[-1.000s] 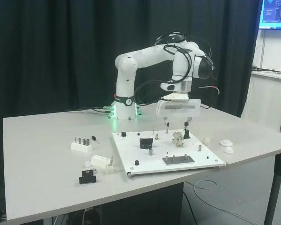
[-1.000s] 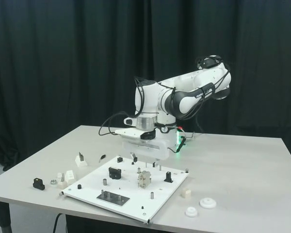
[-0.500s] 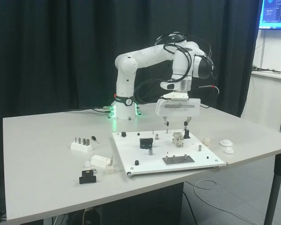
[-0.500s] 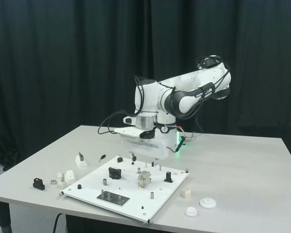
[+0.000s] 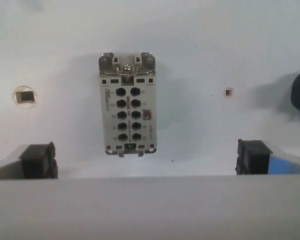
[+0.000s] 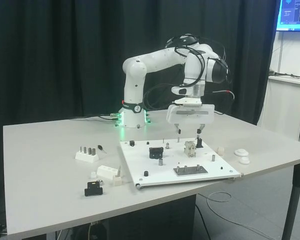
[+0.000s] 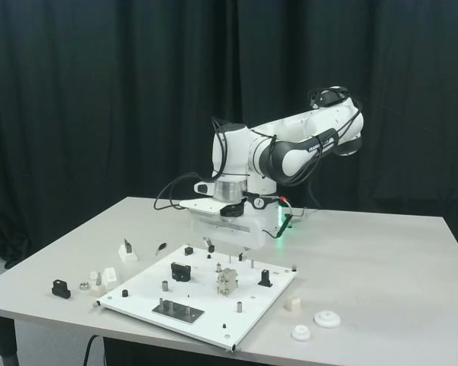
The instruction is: Pick large gear.
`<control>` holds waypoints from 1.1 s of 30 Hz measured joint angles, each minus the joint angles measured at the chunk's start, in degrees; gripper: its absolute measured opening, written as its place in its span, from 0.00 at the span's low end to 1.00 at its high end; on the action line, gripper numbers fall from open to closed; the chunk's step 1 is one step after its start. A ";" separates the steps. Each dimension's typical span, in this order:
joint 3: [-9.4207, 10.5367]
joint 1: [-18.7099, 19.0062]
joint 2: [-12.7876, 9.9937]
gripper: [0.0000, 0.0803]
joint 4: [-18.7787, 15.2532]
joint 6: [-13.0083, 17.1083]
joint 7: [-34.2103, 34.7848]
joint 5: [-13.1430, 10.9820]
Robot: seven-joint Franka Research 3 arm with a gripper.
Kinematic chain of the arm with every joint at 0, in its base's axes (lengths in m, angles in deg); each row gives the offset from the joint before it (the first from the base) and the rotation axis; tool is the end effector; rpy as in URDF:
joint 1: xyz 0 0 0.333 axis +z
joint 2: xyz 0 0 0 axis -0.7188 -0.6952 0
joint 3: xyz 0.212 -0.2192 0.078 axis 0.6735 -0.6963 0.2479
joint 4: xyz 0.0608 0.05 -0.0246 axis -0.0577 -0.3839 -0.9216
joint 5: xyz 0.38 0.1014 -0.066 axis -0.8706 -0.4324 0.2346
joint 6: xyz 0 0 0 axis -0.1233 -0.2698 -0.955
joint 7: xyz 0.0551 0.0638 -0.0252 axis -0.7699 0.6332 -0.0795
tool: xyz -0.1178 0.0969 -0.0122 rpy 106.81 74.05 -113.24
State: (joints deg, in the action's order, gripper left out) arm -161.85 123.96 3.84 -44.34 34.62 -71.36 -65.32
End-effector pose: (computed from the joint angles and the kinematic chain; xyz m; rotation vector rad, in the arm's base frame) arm 0.5545 0.0092 0.2404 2.7066 -1.5285 0.0709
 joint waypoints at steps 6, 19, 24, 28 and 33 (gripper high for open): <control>-0.04 0.10 0.65 1.00 0.50 -0.15 0.03 -0.03; -0.33 1.54 1.29 1.00 3.63 -2.14 4.51 -0.76; -0.31 2.34 1.29 1.00 5.45 -2.89 7.09 -0.96; 0.00 3.01 1.29 1.00 7.13 -3.08 9.39 -1.53; 0.88 3.77 1.28 1.00 9.53 -3.10 12.85 -2.33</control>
State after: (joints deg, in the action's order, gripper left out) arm -160.97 127.73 5.12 -34.80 31.52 -58.50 -67.65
